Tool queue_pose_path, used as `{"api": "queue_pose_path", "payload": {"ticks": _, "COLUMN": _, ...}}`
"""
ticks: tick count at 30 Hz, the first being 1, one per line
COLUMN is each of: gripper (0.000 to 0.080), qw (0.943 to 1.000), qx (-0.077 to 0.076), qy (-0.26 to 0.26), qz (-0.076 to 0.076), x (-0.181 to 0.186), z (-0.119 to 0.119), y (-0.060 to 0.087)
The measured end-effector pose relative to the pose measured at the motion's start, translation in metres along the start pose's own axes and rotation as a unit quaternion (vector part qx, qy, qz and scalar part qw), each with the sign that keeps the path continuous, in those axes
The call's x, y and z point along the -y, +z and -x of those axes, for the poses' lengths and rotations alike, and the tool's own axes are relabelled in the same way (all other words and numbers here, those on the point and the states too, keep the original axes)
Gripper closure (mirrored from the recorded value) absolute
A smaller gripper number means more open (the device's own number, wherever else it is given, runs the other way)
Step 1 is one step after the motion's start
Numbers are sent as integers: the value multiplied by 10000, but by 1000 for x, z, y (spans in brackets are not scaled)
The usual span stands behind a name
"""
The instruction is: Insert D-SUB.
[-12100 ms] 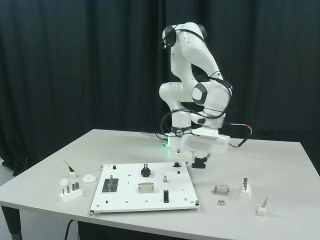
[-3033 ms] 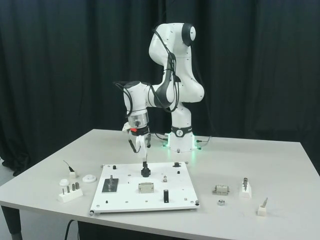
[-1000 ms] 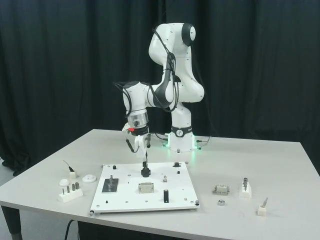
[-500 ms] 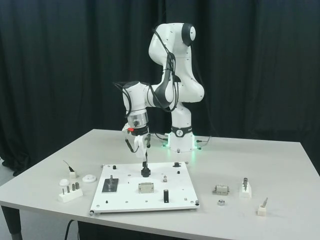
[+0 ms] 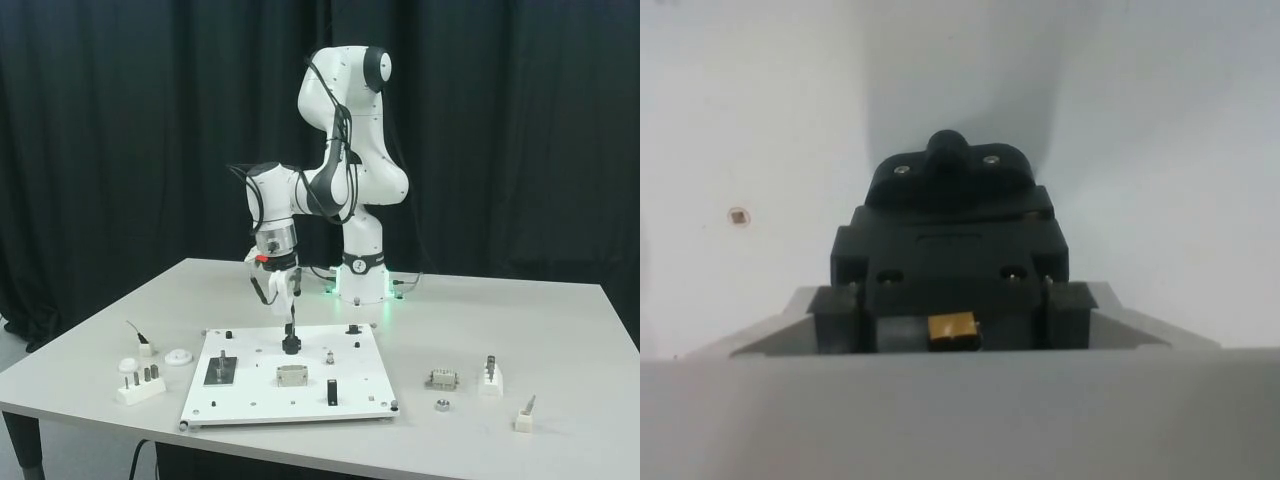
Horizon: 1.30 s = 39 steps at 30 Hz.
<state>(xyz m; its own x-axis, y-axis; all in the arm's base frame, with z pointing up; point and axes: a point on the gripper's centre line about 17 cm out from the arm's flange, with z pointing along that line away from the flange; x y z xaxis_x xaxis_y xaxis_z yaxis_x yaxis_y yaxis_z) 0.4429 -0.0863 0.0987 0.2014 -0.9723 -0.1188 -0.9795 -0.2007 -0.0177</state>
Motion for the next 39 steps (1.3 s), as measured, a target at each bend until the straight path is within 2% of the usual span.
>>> {"api": "queue_pose_path", "payload": {"ticks": 17, "gripper": 423, "qw": 10000, "qx": 24, "qy": -55, "qz": -6, "x": 3, "z": 8, "y": 1}}
{"api": "queue_pose_path", "payload": {"ticks": 39, "gripper": 423, "qw": 10000, "qx": -13, "qy": -1, "qz": -47, "x": 3, "z": 1, "y": 0}}
